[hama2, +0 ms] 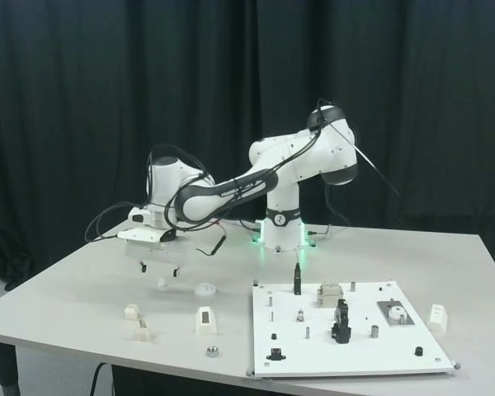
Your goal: Pick small gear.
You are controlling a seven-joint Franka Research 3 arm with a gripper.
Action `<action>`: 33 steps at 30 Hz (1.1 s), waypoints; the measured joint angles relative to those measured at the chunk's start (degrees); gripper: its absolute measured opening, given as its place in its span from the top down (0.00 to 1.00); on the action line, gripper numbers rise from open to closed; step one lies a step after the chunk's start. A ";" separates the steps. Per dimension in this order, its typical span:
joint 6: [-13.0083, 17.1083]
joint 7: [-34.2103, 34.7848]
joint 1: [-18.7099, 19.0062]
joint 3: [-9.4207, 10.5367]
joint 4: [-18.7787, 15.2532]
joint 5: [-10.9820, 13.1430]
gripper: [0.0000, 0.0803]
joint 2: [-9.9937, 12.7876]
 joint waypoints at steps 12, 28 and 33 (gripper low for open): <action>-1.04 -2.24 -3.20 1.65 0.01 2.82 0.00 0.09; -2.11 -4.42 -5.83 3.31 0.15 5.22 0.00 0.14; -2.12 -5.01 -6.47 3.86 0.26 5.63 0.00 0.14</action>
